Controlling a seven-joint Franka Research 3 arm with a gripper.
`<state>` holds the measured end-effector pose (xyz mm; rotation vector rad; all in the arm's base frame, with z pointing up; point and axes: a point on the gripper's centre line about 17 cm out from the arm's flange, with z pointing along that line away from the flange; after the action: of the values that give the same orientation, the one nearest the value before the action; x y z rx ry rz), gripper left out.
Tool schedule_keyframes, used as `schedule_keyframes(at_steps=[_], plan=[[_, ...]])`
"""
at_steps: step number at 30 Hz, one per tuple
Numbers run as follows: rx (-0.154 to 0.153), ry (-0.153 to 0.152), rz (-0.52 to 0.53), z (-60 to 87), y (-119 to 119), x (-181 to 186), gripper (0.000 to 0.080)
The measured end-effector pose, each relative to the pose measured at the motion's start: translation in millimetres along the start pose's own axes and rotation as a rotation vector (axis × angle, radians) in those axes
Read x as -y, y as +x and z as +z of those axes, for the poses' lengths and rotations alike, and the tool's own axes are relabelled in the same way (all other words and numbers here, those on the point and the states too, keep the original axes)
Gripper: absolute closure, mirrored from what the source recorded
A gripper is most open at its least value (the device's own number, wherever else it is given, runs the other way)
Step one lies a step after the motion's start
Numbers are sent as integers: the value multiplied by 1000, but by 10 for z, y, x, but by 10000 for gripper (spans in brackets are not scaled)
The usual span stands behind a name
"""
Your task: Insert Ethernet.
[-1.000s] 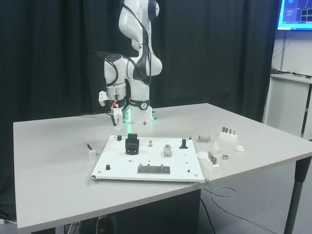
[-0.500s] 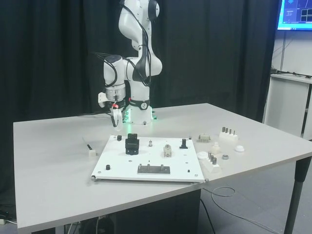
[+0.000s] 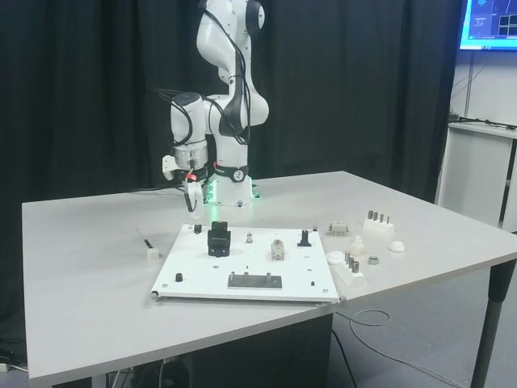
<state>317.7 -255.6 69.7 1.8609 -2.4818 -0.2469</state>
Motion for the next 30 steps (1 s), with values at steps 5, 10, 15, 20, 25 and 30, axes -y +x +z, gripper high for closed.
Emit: schedule_keyframes(at_steps=[5,10,15,20,25,30], plan=[[2,0,-2,9,-1,2,715],[1,1,-2,15,2,5,715],[-1,4,-3,22,7,15,715],[-1,4,-5,21,4,18,715],[3,6,0,22,-6,22,715],[13,3,7,30,-27,9,715]])
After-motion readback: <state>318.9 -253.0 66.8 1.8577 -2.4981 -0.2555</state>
